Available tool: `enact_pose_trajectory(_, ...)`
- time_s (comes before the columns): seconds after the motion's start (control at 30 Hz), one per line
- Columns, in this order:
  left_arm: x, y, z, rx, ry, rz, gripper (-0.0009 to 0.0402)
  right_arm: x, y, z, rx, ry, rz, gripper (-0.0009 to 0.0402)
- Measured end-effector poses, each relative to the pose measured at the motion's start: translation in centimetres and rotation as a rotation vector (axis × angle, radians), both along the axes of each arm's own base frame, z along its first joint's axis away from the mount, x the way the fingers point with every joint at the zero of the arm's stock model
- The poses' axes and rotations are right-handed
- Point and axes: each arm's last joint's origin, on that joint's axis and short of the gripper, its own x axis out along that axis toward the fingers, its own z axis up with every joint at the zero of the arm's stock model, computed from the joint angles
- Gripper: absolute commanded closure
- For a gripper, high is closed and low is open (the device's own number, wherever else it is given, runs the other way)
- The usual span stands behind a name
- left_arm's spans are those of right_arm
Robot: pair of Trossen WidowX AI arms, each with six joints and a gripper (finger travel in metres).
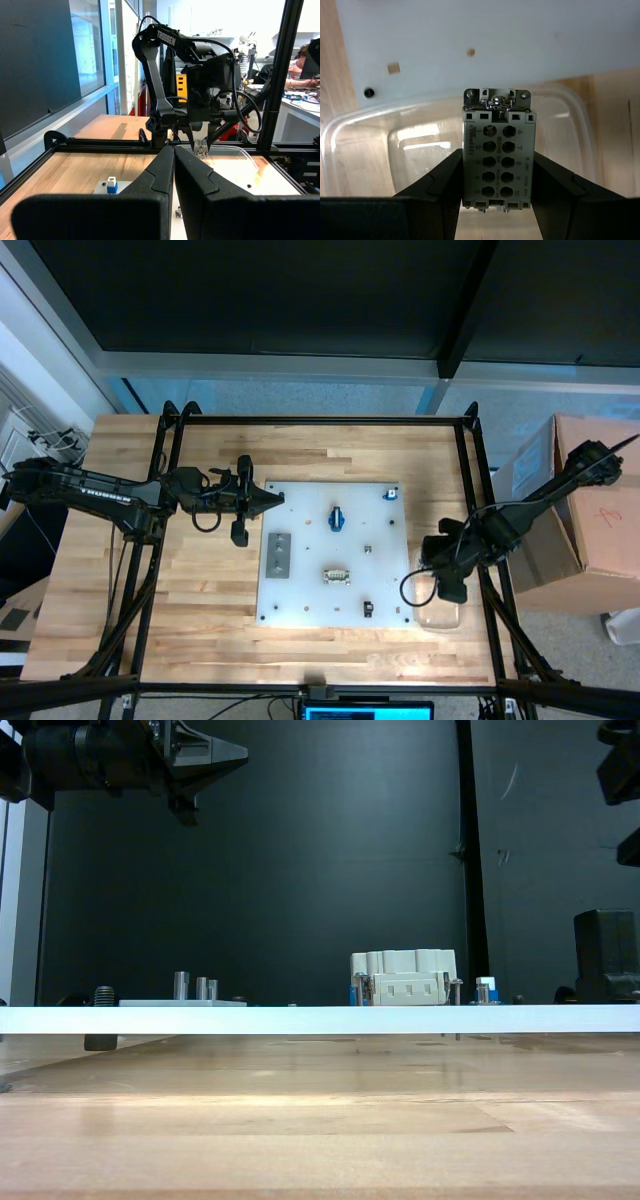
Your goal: Remove the HAN10E connector from the taskboard and place in the container
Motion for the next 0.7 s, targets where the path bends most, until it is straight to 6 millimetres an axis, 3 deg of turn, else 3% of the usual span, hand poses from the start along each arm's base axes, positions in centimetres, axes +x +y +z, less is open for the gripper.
enact_pose_trajectory(0.7,0.0,0.0,0.0,0.0,0.0,0.0,0.0393,-2.6,2.2,-3.1,-0.005,-0.007,-0.034,0.0374)
